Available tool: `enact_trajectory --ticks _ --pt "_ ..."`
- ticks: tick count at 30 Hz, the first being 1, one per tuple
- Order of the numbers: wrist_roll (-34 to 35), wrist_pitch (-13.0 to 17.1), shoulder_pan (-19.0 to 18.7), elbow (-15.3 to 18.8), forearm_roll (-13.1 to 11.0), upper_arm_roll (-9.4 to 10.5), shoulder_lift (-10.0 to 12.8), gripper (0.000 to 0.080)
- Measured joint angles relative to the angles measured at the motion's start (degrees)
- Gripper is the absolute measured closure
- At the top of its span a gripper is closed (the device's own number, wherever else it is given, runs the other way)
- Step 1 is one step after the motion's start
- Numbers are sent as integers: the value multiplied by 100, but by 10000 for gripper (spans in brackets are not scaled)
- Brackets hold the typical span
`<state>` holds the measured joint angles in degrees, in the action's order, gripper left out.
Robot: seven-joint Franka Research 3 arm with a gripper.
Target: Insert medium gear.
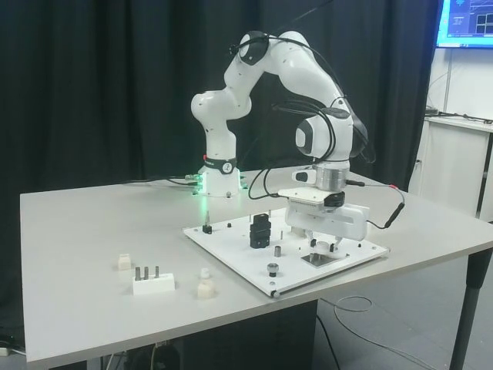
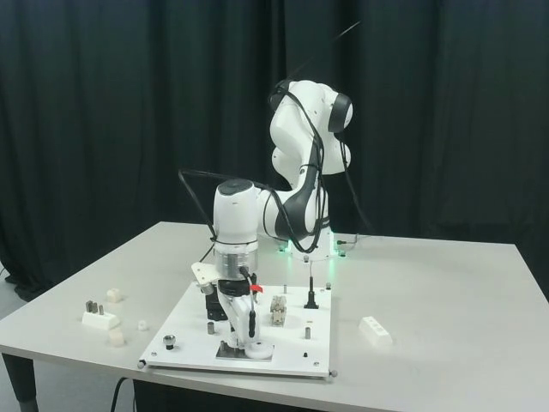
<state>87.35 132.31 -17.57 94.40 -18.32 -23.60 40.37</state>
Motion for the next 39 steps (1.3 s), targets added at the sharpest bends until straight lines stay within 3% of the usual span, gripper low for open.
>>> enact_trajectory --ticks 32,39 --pt "2 22 105 -25 67 97 76 406" --pt "340 15 108 -27 67 98 74 406"
